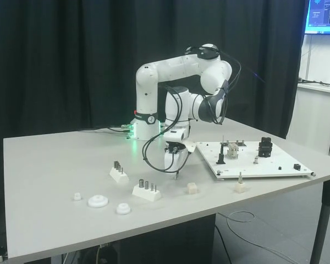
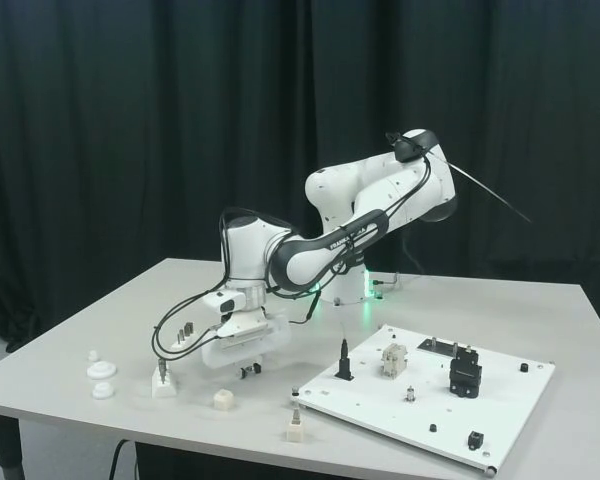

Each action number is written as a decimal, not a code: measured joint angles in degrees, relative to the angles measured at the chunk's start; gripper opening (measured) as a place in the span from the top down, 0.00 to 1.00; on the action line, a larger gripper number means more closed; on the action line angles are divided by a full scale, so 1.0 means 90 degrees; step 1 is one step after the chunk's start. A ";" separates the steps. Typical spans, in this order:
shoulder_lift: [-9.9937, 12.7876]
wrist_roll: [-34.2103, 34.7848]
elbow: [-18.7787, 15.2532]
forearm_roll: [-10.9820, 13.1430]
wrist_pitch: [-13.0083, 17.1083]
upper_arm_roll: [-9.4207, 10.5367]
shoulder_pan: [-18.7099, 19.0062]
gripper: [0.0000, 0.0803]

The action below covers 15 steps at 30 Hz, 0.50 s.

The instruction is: Pick bolt 4.

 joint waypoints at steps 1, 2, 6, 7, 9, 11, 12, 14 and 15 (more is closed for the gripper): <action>0.0000 0.0018 -0.0001 0.0000 0.0000 -0.0003 0.0000 0.61; 0.0000 0.0046 -0.0001 0.0000 0.0000 -0.0008 0.0000 0.61; 0.0000 0.0192 -0.0001 0.0000 -0.0012 -0.0066 0.0006 0.72; 0.0000 0.0216 -0.0001 0.0000 -0.0026 -0.0092 0.0010 0.72; 0.0000 0.0246 -0.0002 -0.0005 -0.0080 -0.0153 0.0020 0.72; 0.0000 0.0266 -0.0002 -0.0010 -0.0146 -0.0225 0.0033 0.72; -0.0001 0.0279 -0.0003 -0.0015 -0.0180 -0.0267 0.0041 0.72; -0.0001 0.0297 -0.0004 -0.0032 -0.0249 -0.0340 0.0056 0.72; -0.0002 0.0304 -0.0004 -0.0046 -0.0280 -0.0377 0.0065 0.72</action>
